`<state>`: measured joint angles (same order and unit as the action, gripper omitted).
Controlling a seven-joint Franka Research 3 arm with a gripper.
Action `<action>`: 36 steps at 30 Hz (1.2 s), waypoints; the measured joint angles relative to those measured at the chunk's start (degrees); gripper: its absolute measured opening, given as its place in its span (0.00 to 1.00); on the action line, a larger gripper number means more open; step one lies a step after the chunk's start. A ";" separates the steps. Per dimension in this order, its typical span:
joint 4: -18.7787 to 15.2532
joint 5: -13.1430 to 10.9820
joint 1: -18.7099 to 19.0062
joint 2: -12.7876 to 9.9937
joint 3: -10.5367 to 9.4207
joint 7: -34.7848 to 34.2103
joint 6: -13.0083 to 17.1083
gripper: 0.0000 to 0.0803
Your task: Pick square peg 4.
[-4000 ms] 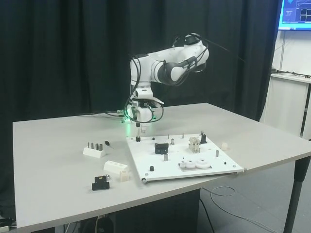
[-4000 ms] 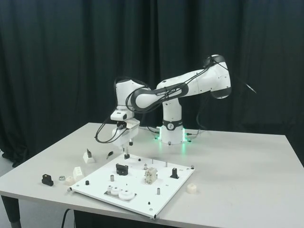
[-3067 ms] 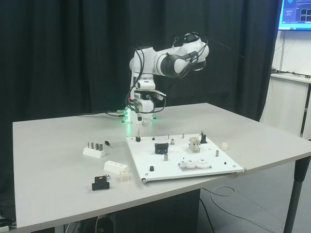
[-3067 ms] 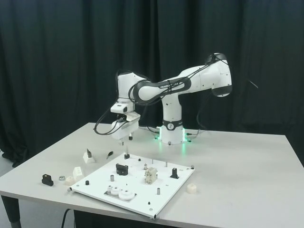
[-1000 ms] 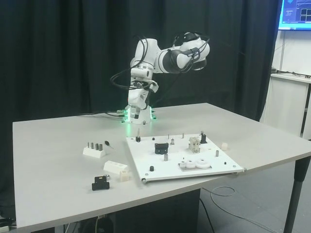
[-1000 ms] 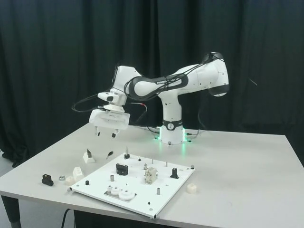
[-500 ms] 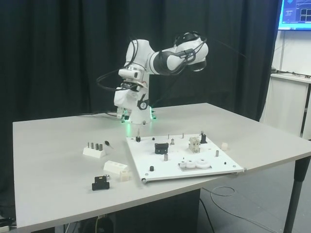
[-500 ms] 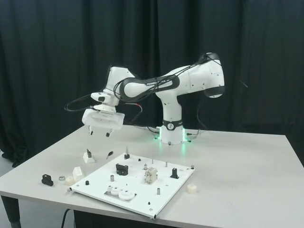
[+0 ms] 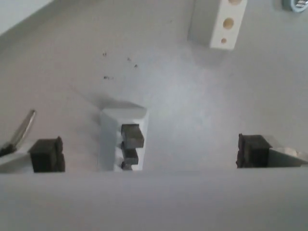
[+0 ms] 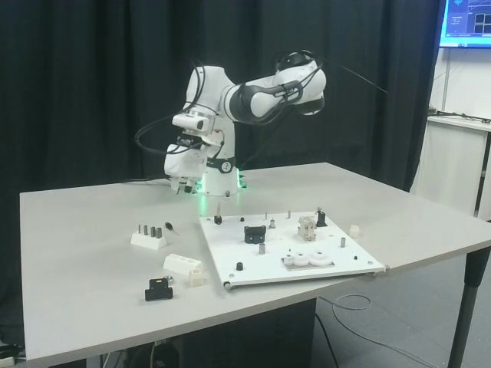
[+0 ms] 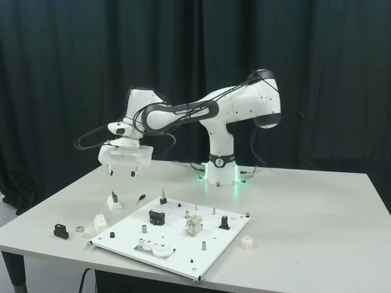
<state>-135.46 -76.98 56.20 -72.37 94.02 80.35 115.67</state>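
No text can be read with certainty. The white arm (image 11: 201,110) carries dark lettering along its forearm, too small to make out. The wall screen (image 10: 466,23), above and beyond the grey table (image 10: 77,253), shows illegible lines.

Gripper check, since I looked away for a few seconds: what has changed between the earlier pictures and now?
The gripper rose from the white board, leaving a thin peg standing at the board's back corner, and swung across to hang above the small white peg holder on the grey table. Its fingers are open and empty. Holder, board parts and loose pieces stayed where they were.
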 joint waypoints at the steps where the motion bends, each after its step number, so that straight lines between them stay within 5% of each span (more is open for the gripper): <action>1: 0.31 0.28 -0.44 -0.07 -0.12 0.00 -0.26 1.00; 36: 14.27 3.82 -18.49 -2.37 -8.62 -2.90 -7.68 1.00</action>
<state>-121.19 -73.17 37.71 -74.74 85.40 77.45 108.00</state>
